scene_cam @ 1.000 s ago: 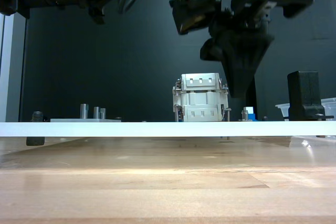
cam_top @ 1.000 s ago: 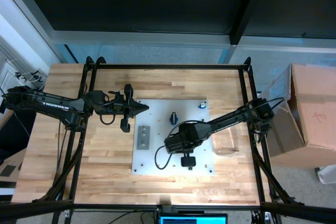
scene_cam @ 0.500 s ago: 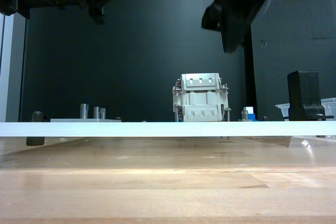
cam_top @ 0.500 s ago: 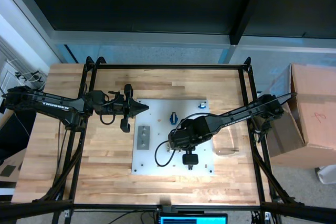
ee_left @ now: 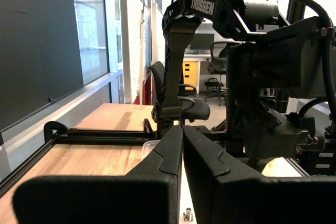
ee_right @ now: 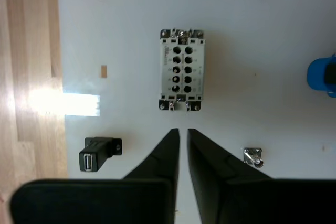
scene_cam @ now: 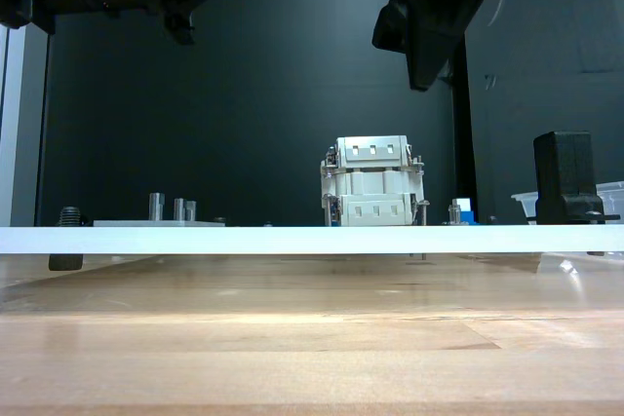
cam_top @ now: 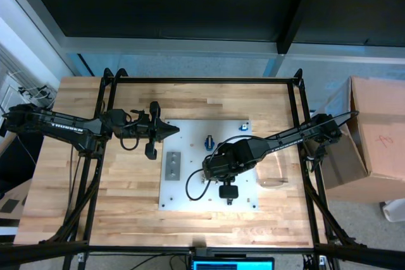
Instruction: Remove the HAN10E connector from the taskboard and place in the container
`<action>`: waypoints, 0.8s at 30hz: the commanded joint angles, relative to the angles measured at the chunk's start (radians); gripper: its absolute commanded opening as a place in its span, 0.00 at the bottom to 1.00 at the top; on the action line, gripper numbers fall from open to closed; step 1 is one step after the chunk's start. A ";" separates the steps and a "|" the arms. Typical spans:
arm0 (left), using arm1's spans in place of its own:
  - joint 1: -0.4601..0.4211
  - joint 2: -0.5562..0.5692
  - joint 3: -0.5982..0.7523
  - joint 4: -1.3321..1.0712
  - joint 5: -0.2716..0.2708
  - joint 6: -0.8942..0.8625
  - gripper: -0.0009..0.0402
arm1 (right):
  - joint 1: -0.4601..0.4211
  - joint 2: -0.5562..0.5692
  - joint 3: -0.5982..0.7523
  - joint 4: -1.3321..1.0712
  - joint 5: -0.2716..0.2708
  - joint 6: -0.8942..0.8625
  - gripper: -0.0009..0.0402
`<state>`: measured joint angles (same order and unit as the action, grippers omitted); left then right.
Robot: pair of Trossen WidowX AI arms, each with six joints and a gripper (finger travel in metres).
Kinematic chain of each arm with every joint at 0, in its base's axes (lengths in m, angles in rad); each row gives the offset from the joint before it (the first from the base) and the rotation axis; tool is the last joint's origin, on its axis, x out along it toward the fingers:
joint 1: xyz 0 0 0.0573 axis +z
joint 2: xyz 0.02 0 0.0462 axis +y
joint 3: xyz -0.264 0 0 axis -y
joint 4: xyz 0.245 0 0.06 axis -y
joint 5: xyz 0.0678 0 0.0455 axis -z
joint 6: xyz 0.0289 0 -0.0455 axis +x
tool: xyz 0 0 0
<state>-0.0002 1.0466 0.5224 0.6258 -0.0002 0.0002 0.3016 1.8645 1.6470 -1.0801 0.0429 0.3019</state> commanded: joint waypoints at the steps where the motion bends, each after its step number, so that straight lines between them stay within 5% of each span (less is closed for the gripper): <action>1: 0.000 0.000 0.000 0.000 0.000 0.000 0.02 | -0.001 0.019 0.029 -0.003 0.026 0.009 0.21; 13: 0.000 0.000 0.000 0.000 0.000 0.000 0.02 | -0.008 0.195 0.300 -0.182 0.030 0.004 0.59; 24: 0.000 0.000 0.000 0.000 0.000 0.000 0.02 | -0.012 0.286 0.386 -0.228 0.035 -0.027 0.65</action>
<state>-0.0002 1.0470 0.5224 0.6262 -0.0002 -0.0002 0.2893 2.1448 2.0346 -1.3064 0.0788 0.2806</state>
